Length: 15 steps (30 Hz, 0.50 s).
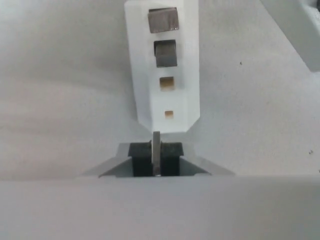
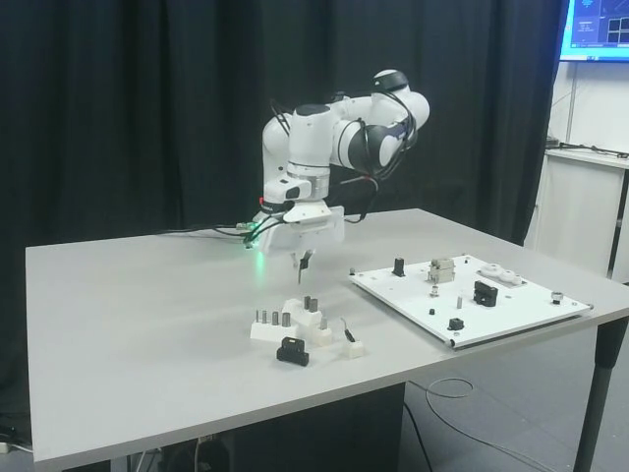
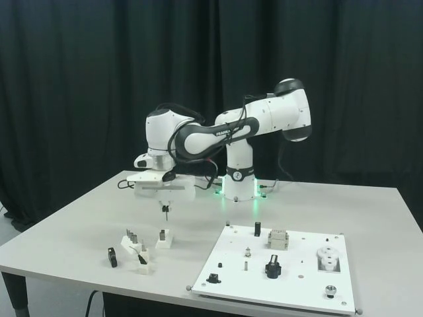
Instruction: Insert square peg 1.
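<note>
— Grey peg, thin and square, sits pinched upright between the black fingers of the gripper, above the table.
— And beyond it?
— White block with 4 square holes in a row; the 2 farthest hold pegs, the 2 nearest are empty.

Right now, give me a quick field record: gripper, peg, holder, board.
gripper: shut on thin grey peg, hanging above the table, clear of everything
peg holder: white block below the gripper; two grey pegs seated, two smaller square holes empty
other holders: white blocks with pegs nearby on the table
board: white board off to one side, not under the gripper
insertion: not yet done
</note>
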{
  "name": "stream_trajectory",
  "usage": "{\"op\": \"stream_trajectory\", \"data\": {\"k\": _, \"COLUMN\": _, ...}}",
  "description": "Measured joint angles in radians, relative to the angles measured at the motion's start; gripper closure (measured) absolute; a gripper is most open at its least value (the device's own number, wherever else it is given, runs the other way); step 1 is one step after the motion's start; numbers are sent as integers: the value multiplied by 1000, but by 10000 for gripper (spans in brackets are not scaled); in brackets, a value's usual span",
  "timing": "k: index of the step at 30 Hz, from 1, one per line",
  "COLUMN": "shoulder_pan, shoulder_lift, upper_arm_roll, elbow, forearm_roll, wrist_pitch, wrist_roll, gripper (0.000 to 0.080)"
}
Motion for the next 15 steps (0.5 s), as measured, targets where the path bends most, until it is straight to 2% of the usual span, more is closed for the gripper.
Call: {"op": "stream_trajectory", "data": {"k": 15, "shoulder_pan": 13, "shoulder_lift": 0, "upper_arm_roll": -21, "elbow": 0, "forearm_roll": -5, "wrist_pitch": -10, "wrist_roll": 22, "gripper": 772}}
